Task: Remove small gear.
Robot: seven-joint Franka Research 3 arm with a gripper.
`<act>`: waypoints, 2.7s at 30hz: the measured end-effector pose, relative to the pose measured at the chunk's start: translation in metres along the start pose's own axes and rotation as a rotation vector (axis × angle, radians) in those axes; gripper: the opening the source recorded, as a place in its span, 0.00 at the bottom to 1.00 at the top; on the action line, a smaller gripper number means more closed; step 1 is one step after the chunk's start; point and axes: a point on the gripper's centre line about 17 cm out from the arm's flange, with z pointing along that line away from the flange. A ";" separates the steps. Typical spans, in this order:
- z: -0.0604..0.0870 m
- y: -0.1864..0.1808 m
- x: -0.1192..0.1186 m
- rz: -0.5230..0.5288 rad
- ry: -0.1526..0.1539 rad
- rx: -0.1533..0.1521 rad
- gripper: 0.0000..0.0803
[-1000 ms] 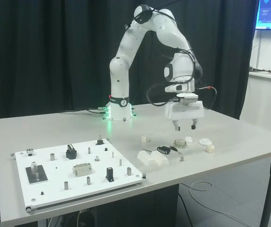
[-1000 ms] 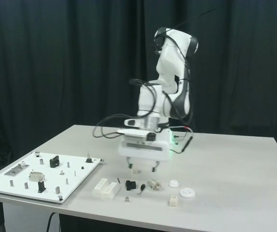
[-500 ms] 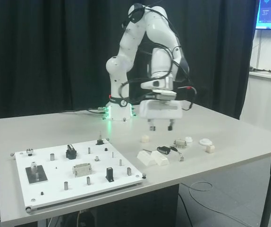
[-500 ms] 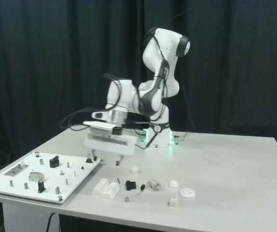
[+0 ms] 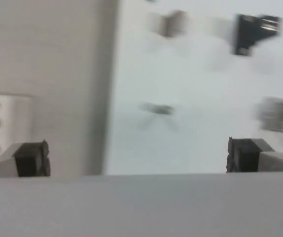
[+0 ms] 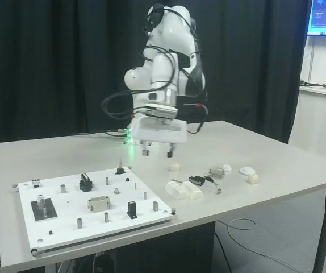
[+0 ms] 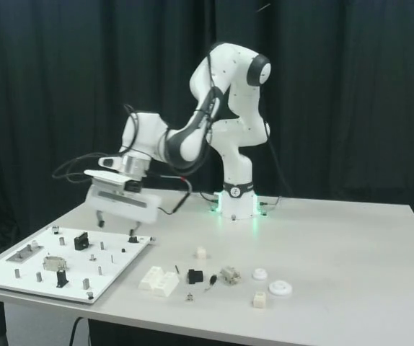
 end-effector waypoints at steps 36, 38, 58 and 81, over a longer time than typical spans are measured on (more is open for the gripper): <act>0.035 0.251 -0.104 0.010 -0.102 -0.025 1.00; 0.037 0.261 -0.109 0.016 -0.104 -0.024 1.00; 0.073 0.321 -0.149 0.070 -0.064 0.066 1.00; 0.114 0.299 -0.154 0.120 -0.012 0.160 1.00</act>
